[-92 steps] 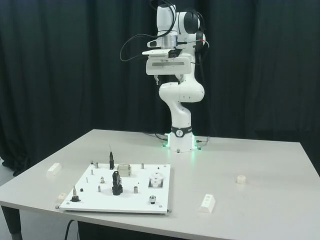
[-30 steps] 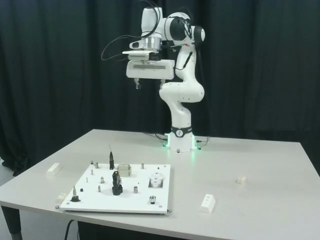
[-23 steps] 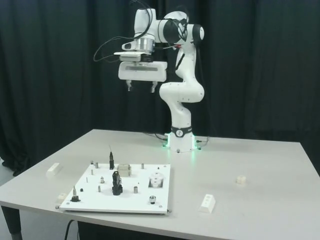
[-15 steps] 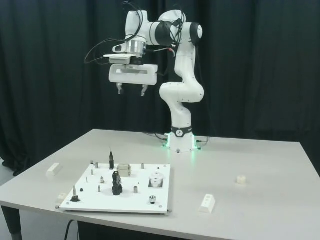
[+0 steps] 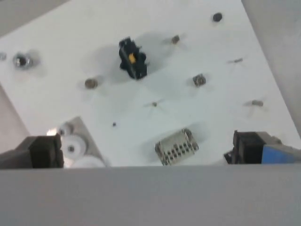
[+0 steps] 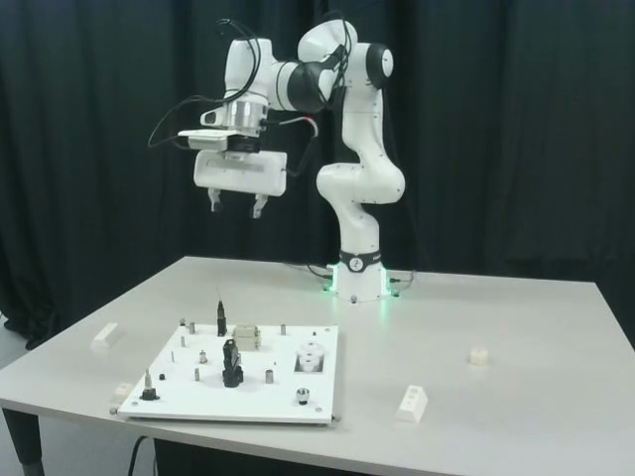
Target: Remove Ethernet.
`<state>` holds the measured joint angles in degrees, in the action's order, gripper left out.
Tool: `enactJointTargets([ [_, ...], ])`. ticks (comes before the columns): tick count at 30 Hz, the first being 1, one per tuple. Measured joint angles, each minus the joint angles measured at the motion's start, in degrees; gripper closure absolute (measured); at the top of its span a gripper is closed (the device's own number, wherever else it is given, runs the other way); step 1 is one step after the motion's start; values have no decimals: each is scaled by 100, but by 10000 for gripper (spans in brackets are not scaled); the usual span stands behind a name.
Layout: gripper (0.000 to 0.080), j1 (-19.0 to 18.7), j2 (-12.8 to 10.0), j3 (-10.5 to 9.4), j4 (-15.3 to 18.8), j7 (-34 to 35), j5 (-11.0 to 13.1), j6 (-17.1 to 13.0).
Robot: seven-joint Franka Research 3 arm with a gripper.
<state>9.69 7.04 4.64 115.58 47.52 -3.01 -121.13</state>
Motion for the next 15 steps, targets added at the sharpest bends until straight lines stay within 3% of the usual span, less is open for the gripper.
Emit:
enactJointTargets([
  [15, 3, 52, -1255, 0, -967, 836, 9, -117],
])
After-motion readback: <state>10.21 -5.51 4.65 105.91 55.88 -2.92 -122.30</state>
